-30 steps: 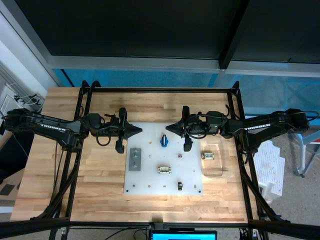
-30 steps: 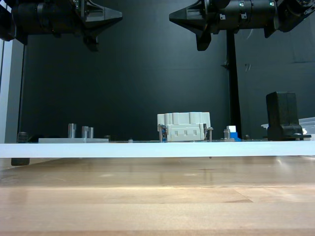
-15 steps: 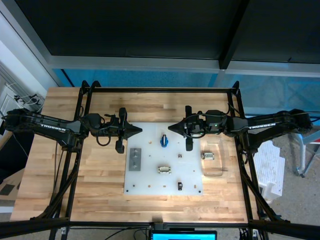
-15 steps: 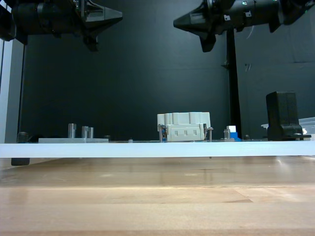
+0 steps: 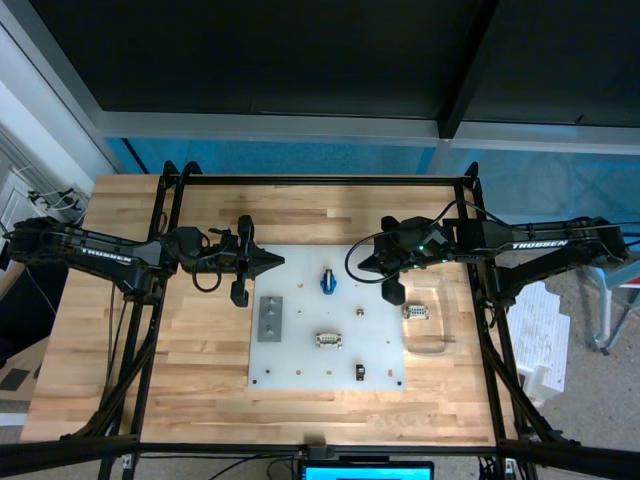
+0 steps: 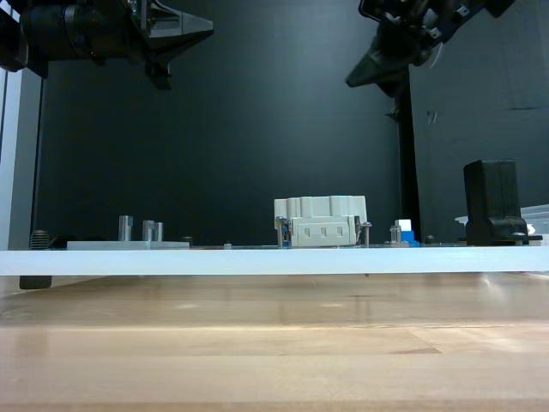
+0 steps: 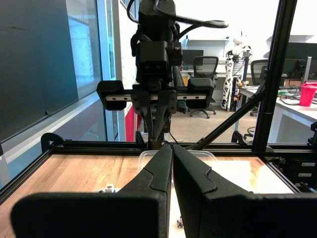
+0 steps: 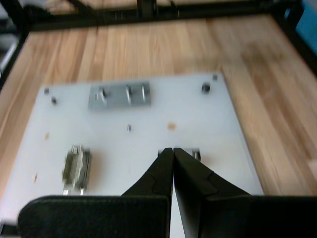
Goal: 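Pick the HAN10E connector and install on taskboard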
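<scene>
Right gripper (image 8: 173,150) has pulled back and tipped down over taskboard (image 5: 292,362) — jaws pressed together, empty. Left gripper (image 5: 278,260) unmoved above board's left edge, clenched. HAN10E connector (image 5: 416,312) in clear tray (image 5: 441,349).

The left gripper (image 7: 171,147) is held level and high, its fingers pressed together; the right gripper (image 8: 173,149) is pitched downward, its fingers likewise brought together.

A bright office with black swivel chairs (image 7: 207,66) and desks (image 7: 292,106) lies beyond the wooden table (image 5: 200,340)
</scene>
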Motion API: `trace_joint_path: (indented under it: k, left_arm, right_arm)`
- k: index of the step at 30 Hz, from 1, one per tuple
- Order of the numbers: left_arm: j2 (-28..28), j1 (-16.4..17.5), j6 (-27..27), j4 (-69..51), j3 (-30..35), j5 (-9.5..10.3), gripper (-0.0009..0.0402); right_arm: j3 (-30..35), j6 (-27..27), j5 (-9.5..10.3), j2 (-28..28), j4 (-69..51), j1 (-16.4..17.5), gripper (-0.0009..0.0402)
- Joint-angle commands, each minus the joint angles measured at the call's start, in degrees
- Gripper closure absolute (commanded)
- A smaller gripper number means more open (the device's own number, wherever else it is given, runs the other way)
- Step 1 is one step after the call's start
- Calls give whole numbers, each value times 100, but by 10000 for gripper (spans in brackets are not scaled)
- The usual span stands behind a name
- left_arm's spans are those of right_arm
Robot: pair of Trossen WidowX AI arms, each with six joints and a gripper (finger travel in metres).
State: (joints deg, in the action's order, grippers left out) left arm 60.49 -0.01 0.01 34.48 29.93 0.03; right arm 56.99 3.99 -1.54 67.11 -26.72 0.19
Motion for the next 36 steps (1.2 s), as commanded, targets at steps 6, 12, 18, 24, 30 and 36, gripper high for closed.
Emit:
trace_joint_path:
  k: [6,12,18,24,30,36]
  left_arm:
    - [0,0,0,0,2,-2,392]
    - [0,0,0,0,2,-2,392]
    - [0,0,0,0,2,-2,392]
    - [0,0,0,2,2,-2,392]
    - [0,0,0,0,2,-2,392]
    - [0,0,0,0,2,-2,392]
  right_arm:
    - [404,136,15,4,-1912,131,393]
    - [444,162,17,4,-2970,273,393]
    - [444,199,13,13,-3744,385,393]
    - [435,315,15,13,-4155,452,393]
    - [433,369,9,13,-4465,503,393]
    - [431,411,0,13,-4605,586,393]
